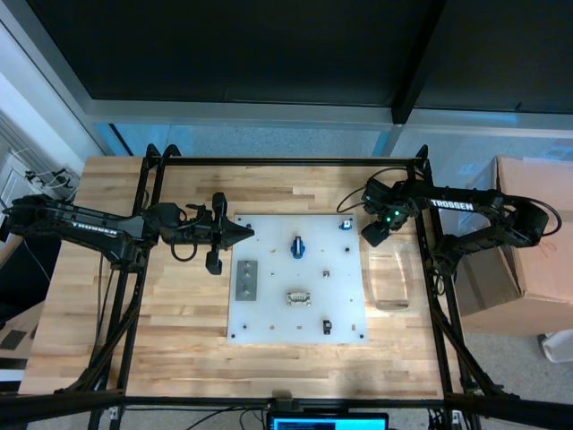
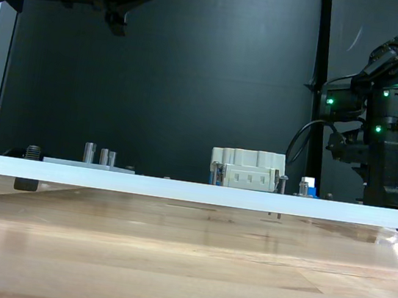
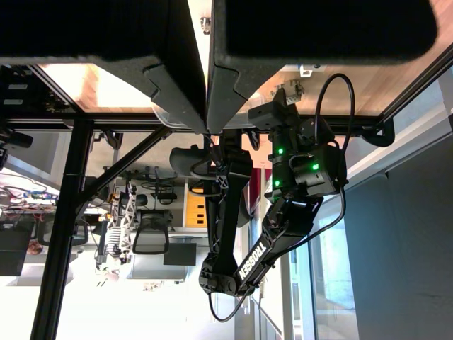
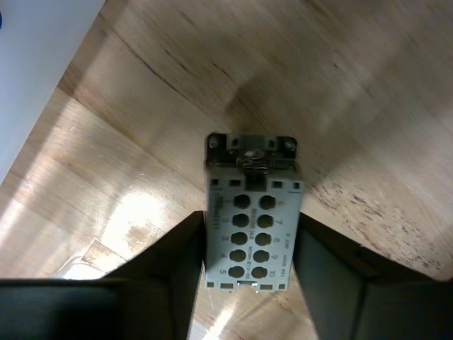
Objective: Remove the HAN10E connector from the taskboard and place in the container
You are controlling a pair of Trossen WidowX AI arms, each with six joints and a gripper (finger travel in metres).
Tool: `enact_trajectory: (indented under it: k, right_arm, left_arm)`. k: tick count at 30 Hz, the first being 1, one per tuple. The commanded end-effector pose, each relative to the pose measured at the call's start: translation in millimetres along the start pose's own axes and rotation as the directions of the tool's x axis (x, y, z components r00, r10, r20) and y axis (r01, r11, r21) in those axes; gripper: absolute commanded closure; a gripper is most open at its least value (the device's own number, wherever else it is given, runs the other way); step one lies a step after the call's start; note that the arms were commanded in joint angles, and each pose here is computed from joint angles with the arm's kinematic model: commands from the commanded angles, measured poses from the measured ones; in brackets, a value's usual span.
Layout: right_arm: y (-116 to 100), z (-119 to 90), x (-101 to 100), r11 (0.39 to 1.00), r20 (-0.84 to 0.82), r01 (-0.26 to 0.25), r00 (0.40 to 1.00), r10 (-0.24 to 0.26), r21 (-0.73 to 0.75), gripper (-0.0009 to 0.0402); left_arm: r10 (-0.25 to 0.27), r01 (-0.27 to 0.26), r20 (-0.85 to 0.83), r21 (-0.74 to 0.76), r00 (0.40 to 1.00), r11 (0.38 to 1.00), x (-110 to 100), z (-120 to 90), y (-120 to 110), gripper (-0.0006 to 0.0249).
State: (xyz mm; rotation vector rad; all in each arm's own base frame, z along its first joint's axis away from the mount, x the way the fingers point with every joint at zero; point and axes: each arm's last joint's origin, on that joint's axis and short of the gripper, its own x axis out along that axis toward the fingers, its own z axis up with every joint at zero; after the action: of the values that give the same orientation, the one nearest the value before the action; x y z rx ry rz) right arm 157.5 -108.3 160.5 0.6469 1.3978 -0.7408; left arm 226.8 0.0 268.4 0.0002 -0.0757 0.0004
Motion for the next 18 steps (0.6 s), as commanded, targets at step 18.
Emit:
enact_trajectory:
  k: [18]
  right_arm:
    - [8, -21, -58, 0.998, 0.105, -0.033, 0.994, 0.038, -0.045, 0.0369]
  left_arm:
    - [0.0, 0.0, 0.0, 0.0, 1.0, 1.0, 0, 0, 0, 0.0243]
